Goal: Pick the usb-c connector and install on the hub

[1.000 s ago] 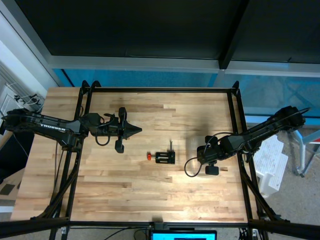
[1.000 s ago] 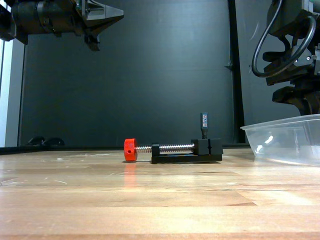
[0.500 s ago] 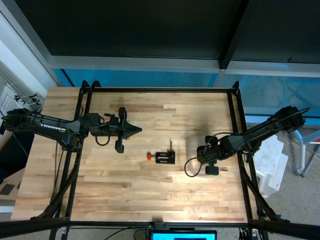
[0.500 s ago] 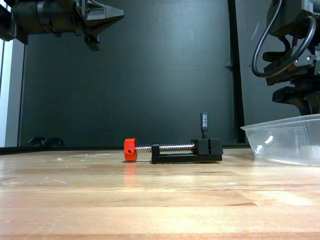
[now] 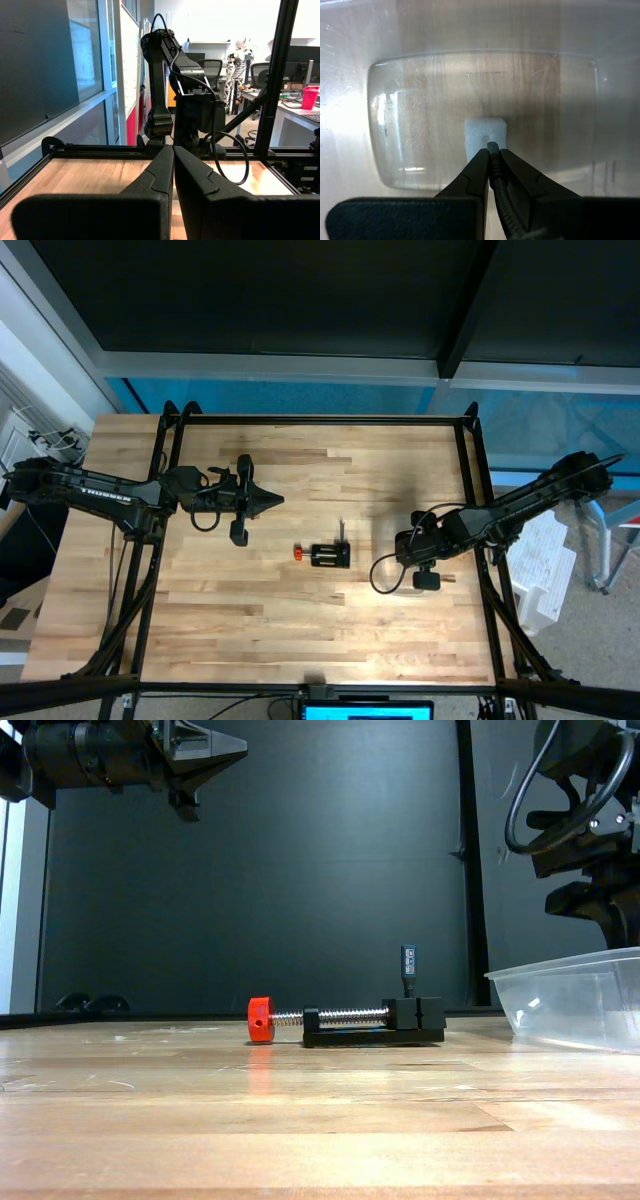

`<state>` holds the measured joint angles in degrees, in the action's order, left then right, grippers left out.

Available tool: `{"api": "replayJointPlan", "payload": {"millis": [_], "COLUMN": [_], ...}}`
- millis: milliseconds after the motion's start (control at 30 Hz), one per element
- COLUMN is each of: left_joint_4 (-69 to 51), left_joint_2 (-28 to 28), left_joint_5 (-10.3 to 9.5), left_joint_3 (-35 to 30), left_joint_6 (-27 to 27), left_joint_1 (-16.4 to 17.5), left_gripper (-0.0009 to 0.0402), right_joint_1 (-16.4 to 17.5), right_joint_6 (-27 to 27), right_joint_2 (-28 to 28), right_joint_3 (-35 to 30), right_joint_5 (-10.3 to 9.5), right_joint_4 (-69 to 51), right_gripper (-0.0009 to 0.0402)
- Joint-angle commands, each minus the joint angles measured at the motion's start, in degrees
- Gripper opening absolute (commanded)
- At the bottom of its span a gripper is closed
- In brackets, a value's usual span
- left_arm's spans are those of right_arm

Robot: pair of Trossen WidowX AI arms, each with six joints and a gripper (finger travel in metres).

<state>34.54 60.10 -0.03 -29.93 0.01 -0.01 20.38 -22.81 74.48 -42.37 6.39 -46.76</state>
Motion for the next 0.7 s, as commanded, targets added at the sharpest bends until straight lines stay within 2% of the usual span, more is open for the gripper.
{"api": "replayJointPlan", "payload": {"millis": [33, 467, 700], "left_joint_4": [0.0, 0.0, 0.0], "left_joint_2": [0.0, 0.0, 0.0], "left_joint_5": [0.02, 0.02, 0.02], "left_joint_3": [0.0, 0.0, 0.0], "left_joint_6": [0.0, 0.0, 0.0], "left_joint_1": [0.0, 0.0, 0.0], "left_gripper": [0.0, 0.0, 0.0], "right_joint_1": [0.0, -0.1, -0.1], "right_joint_6": [0.3, 0.2, 0.1], "right_joint_2": [-0.7, -2.5, -2.4], "right_joint_3": [-1.3, -13.4, -14.5], "right_joint_5": [0.13, 0.07, 0.09], "right_joint_4": [-1.5, -16.4, -17.3], "right_gripper": [0.0, 0.0, 0.0]}}
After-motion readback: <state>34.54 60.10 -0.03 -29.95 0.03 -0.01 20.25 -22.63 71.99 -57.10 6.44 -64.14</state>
